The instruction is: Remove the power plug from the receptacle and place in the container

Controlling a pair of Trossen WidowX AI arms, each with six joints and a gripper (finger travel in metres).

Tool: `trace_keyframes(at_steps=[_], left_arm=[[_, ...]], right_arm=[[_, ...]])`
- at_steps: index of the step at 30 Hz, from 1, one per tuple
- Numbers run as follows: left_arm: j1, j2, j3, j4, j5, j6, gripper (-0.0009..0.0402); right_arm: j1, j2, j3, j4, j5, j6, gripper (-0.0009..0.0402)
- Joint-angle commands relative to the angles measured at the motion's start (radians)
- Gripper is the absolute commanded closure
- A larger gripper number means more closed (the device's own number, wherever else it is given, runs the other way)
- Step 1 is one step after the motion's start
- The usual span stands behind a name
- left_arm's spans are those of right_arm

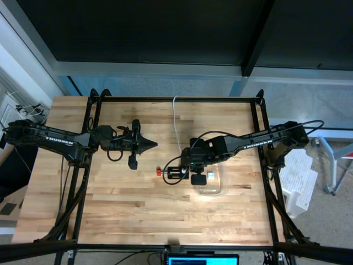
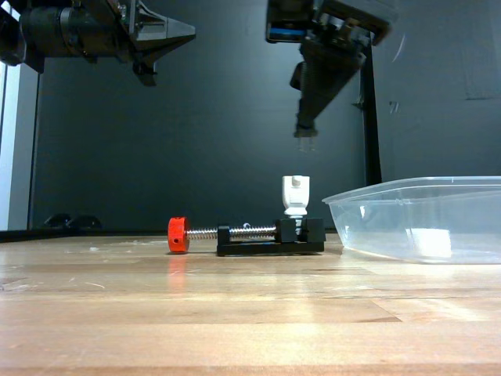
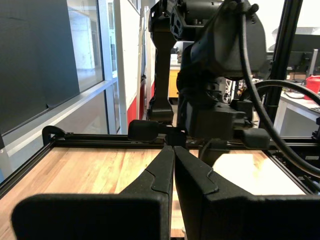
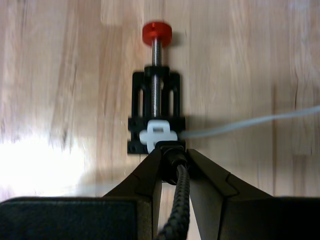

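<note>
while my left gripper point(image 1: 150, 145) hangs clenched mid-left, my right gripper point(image 2: 306, 129) clamps the power plug point(image 4: 172, 152) above the receptacle point(image 2: 295, 194).

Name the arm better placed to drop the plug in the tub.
Right. The right gripper is shut on the power plug, held clear above the receptacle, with the container just beside it. The left gripper hangs shut, empty, farther off to the left.

A butcher-block wooden worktop point(image 1: 127, 215) is edged by a black metal frame point(image 1: 220, 100); a dark wall point(image 2: 235, 117) is seen behind it, speckled grey floor point(image 1: 298, 91) beside it.
</note>
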Motion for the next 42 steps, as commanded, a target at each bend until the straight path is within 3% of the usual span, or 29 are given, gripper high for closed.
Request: trace_keyframes(at_steps=[1,5,8,11,18,27,42], left_arm=[[0.000,0.001,0.000,-0.001,0.000,0.000,0.0393],[0.000,0.000,0.000,0.002,0.000,0.000,0.0393],[0.000,0.000,0.001,0.000,0.000,0.000,0.0393],[0.000,0.000,0.000,-0.002,0.000,0.000,0.0393],[0.000,0.000,0.000,-0.001,0.000,0.000,0.0393],[0.000,0.000,0.000,-0.010,0.000,0.000,0.0393],[0.000,0.000,0.000,-0.024,0.000,0.000,0.0393]], right_arm=[[0.003,-0.031,-0.051,0.000,0.002,-0.006,0.0393],[0.008,-0.088,-0.136,0.006,0.010,-0.018,0.0393],[0.010,-0.130,-0.201,0.013,0.069,-0.017,0.0392],[0.014,-0.163,-0.261,0.014,0.104,-0.017,0.0384],[0.026,-0.204,-0.376,0.064,0.105,-0.013,0.0351],[0.038,-0.208,-0.409,0.090,0.105,-0.014,0.0323],[0.043,-0.214,-0.403,0.094,0.105,-0.016,0.0188]])
